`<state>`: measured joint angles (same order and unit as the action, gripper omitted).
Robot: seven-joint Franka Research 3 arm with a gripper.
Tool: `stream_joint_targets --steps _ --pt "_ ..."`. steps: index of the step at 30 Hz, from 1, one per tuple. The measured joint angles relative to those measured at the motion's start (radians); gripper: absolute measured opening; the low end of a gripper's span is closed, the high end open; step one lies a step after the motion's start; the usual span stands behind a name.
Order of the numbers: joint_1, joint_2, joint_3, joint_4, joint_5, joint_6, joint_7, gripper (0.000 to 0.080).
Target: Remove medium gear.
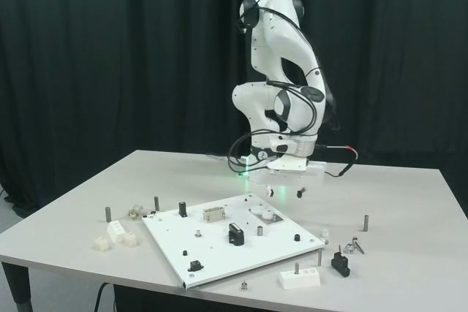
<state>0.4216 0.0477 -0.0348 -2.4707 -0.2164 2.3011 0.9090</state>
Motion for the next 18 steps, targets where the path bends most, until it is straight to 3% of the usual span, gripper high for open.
stream_joint_targets --steps 18 --pt "-0.095 0.003 0.000 -0.019 0.013 0.109 -0.081 0.0800"
